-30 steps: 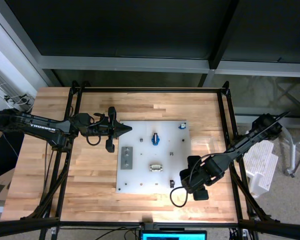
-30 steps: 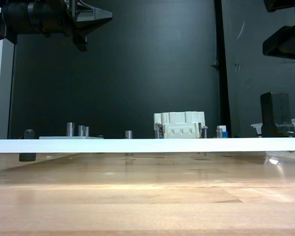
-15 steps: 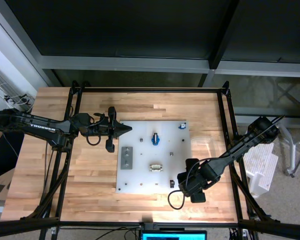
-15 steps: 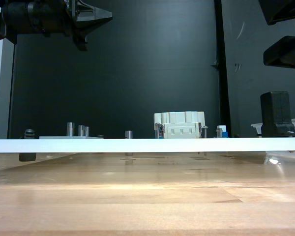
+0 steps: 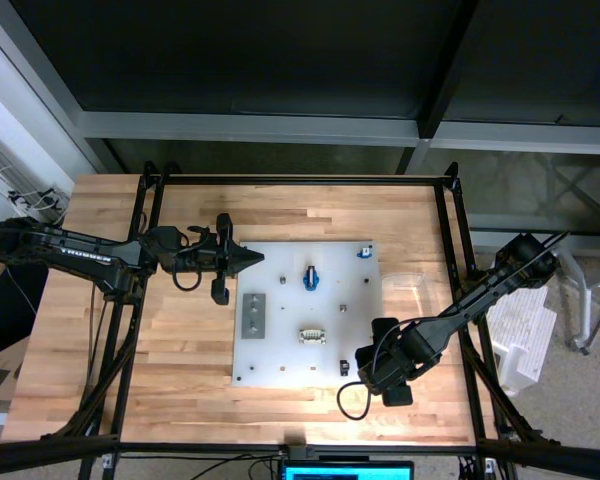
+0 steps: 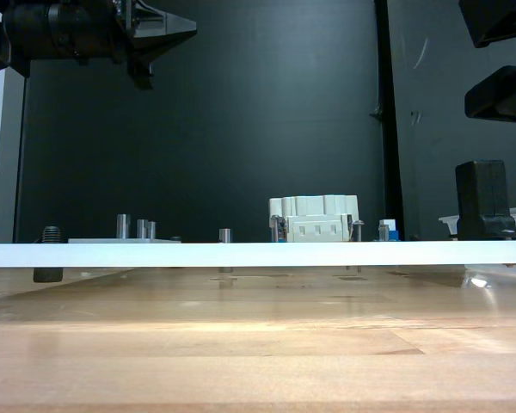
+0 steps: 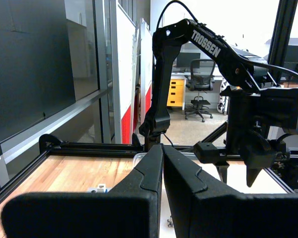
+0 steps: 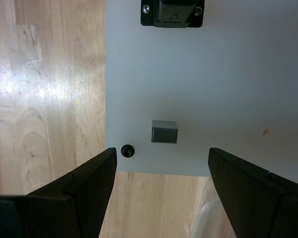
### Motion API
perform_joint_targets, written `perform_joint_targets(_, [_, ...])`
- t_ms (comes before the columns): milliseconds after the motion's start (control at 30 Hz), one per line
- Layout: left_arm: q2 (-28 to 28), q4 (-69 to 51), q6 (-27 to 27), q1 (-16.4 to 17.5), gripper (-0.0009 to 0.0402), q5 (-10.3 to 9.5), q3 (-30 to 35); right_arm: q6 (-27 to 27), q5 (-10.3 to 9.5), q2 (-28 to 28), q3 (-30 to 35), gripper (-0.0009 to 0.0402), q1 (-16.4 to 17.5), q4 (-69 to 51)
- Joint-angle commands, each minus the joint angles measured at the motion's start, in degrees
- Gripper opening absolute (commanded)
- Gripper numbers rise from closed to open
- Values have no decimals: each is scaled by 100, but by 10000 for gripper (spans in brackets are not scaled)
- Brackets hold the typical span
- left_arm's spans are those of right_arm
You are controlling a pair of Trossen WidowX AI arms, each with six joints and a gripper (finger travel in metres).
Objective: Remove the 16mm bar from the taskboard and place in the container
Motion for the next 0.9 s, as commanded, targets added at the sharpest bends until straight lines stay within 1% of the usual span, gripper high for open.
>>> perform_joint_targets(33, [2, 0, 0, 0, 0, 0, 2, 24, 13, 57, -4, 258, 0, 24])
perform_joint_targets(200, [2, 0, 0, 0, 0, 0, 2, 66, 11, 267, -4, 258, 15, 247])
perform_joint_targets(400, [2, 0, 0, 2, 0, 0, 2, 109, 146, 422, -15, 258, 26, 280])
perform_joint_targets(500, [2, 0, 0, 0, 0, 0, 2, 111, 153, 457, -15, 254, 31, 323])
perform_joint_targets(633, [2, 0, 0, 0, 0, 0, 2, 109, 166, 455, -15, 223, 35, 323])
perform_joint_targets(800, [2, 0, 0, 0, 0, 0, 2, 107, 173, 455, -15, 170, 37, 308])
perform_joint_targets(900, [2, 0, 0, 0, 0, 0, 2, 109, 219, 448, -15, 137, 37, 304])
